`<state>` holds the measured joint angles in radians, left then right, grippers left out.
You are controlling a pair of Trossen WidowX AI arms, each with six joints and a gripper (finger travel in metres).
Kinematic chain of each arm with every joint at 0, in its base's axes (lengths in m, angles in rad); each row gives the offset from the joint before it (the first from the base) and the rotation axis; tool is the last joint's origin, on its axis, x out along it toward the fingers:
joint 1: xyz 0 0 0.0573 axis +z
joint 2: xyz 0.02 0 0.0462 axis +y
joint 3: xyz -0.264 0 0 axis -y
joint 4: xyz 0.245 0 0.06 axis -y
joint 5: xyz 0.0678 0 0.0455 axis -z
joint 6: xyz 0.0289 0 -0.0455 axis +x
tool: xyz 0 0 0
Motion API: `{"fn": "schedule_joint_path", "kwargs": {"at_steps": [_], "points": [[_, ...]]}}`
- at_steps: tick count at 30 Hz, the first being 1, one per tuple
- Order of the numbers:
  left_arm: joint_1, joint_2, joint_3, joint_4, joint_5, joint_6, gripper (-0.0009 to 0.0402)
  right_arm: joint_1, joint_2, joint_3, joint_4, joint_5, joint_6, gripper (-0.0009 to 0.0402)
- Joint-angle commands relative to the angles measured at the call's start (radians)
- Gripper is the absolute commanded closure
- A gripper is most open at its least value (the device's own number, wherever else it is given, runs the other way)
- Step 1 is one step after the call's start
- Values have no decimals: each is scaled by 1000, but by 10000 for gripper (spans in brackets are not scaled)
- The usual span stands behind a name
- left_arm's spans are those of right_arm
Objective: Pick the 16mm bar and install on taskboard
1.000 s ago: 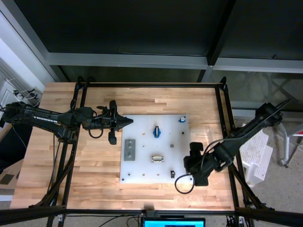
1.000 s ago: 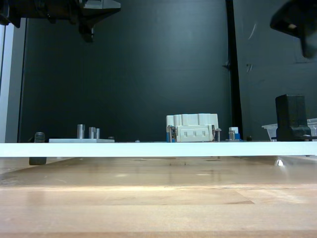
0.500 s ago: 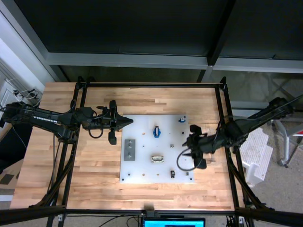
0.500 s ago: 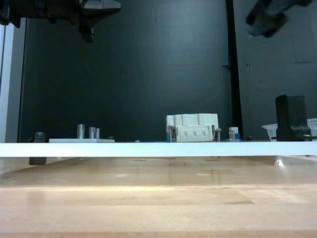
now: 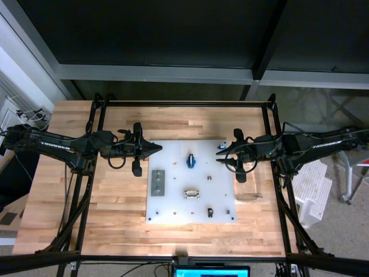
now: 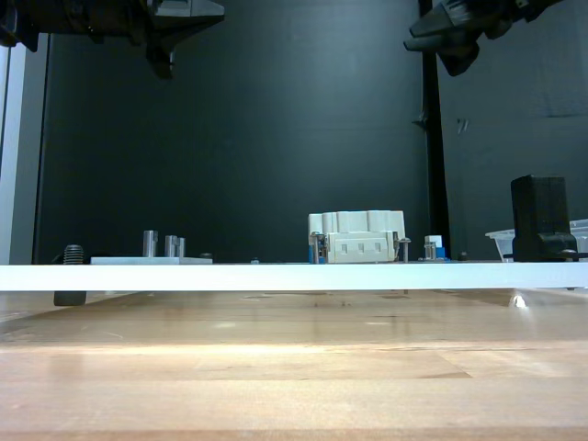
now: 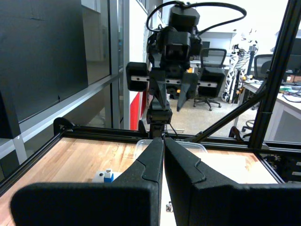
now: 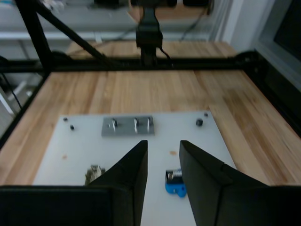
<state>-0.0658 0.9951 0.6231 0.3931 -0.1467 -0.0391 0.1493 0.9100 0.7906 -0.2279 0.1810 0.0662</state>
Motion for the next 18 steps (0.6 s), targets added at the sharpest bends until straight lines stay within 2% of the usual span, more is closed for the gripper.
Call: {"fn": "schedule_joint_path", "kwargs": {"at_steps": [1, 4, 15, 18], "points": [[0, 0, 0, 1, 0, 0, 393, -51, -22, -32, 79, -50, -15, 329], [0, 0, 0, 1, 0, 0, 393, -85, -36, -58, 142, -81, -32, 343], [0, 0, 0, 0, 0, 0, 393, -146, -86, -178, 390, -82, -34, 390], [0, 0, 0, 1, 0, 0, 393, -171, -91, -202, 435, -132, -34, 392]]}}
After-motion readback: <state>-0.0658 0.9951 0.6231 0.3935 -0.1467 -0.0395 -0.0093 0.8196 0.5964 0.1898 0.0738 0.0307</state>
